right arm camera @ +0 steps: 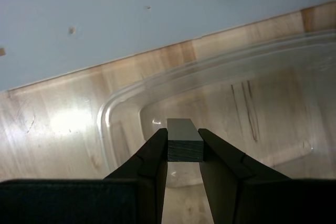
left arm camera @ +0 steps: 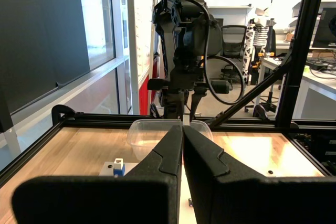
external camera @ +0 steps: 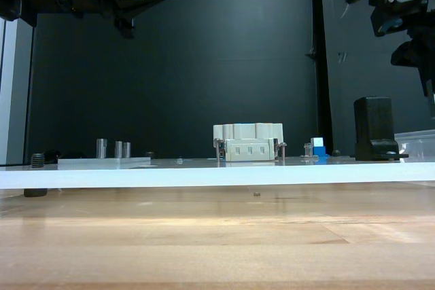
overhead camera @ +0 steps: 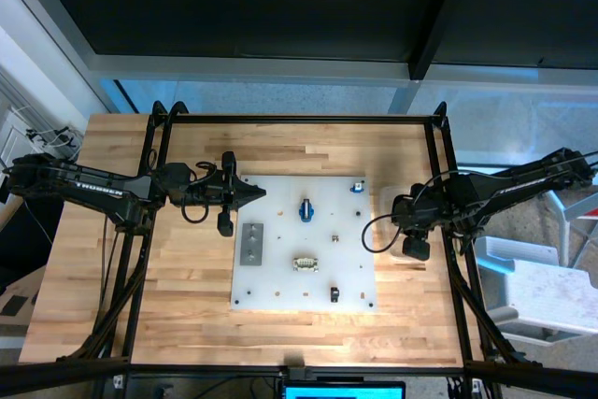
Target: Pick the 16mm bar from the taskboard and place it in the container
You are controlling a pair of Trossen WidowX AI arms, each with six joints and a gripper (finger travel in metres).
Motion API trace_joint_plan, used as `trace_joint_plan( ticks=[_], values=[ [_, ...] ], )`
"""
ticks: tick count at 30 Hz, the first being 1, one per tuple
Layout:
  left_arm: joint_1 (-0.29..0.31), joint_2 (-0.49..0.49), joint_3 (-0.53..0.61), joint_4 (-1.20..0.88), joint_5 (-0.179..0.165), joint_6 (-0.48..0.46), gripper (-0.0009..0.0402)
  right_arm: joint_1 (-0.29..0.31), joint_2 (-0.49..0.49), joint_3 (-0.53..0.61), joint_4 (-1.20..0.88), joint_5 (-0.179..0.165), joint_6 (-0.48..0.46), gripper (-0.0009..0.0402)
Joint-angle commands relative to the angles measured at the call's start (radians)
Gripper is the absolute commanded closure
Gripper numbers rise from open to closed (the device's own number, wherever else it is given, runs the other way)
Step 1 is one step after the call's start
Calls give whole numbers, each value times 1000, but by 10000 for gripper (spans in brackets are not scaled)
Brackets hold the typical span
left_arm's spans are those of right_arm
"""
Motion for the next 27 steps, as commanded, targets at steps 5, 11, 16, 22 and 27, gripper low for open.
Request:
trace_joint_plan(
  ticks=[5, 11, 16, 22, 27],
  values=[
    [0, 0, 0, 0, 0, 0, 393, -47, -3, -41, -10, 1, 3, 358],
    [0, 0, 0, 0, 0, 0, 393, -50, 0, -63, -9, 1, 10, 358],
    [0, 0, 0, 0, 0, 0, 393, -50, 0, -63, -9, 1, 10, 340],
    [0, 0, 0, 0, 0, 0, 393, -50, 0, -63, -9, 1, 10, 285],
    [0, 0, 0, 0, 0, 0, 393, -50, 0, -63, -9, 1, 9, 241]
  ],
)
